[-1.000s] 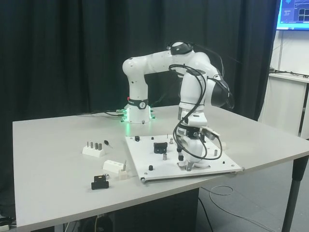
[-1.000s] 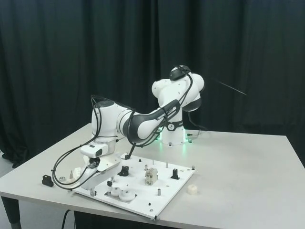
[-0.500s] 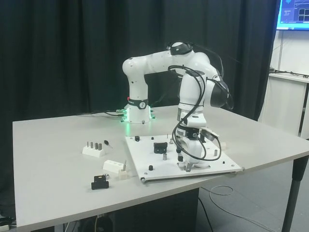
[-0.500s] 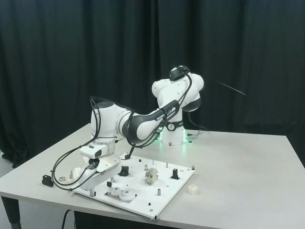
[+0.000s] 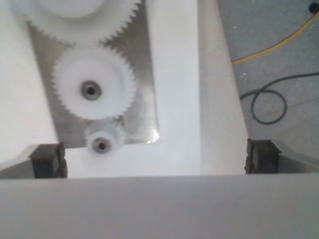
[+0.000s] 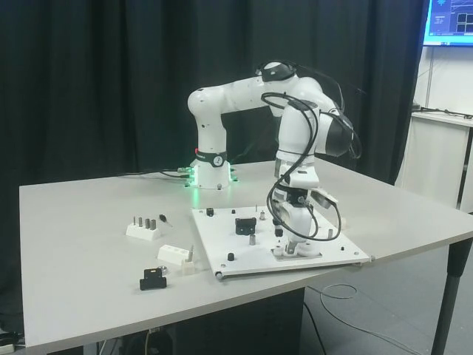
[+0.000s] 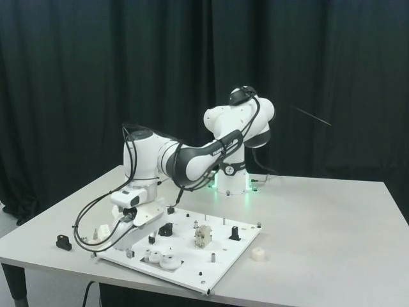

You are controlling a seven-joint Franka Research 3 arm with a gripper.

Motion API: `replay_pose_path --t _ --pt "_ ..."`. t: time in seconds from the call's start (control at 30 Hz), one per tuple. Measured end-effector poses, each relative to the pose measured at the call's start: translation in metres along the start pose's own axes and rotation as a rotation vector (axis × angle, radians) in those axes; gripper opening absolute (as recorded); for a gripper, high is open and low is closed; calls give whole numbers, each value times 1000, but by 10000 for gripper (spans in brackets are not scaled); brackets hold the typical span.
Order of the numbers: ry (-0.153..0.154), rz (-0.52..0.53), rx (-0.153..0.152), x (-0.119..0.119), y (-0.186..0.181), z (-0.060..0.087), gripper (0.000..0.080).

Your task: Insert small gear.

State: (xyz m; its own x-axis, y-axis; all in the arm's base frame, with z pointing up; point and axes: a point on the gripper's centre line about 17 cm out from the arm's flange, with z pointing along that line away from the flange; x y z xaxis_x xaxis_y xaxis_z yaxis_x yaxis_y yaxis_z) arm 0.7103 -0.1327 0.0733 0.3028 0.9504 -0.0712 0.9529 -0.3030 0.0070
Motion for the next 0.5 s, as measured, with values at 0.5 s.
replay_pose_path --t 0.5 --pt "-22 21 53 5 -19 -24 800"
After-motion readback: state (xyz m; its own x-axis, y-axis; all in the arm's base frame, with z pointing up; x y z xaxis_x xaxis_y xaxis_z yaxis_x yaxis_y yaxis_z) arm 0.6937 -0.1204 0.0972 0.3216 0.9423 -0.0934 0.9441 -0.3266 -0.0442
